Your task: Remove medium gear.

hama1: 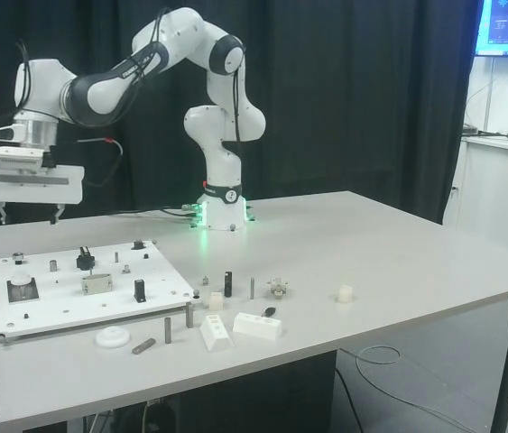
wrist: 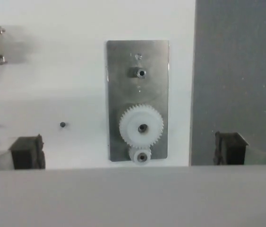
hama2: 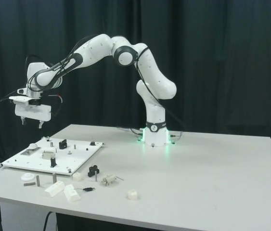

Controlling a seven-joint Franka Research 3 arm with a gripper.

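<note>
The white medium gear (wrist: 141,125) sits on a peg of a grey metal plate (wrist: 118,85), meshed with a smaller white gear (wrist: 141,156). A third peg (wrist: 140,72) on the plate is bare. The plate lies at the far left corner of the white board (hama1: 100,307). My gripper (wrist: 128,149) hangs open high above the gears, and its black fingertips (wrist: 26,152) stand wide apart on either side of the plate. From the room cameras the gripper (hama1: 28,214) (hama2: 31,121) is well clear of the gear (hama1: 21,285) (hama2: 32,146), with nothing held.
The board also carries several black and grey fittings (hama1: 84,260). On the table in front of it lie a large white gear (hama1: 109,338), pins (hama1: 168,331), white blocks (hama1: 258,326) and small parts (hama1: 277,287). The board's edge against the grey table (wrist: 236,71) runs close to the plate.
</note>
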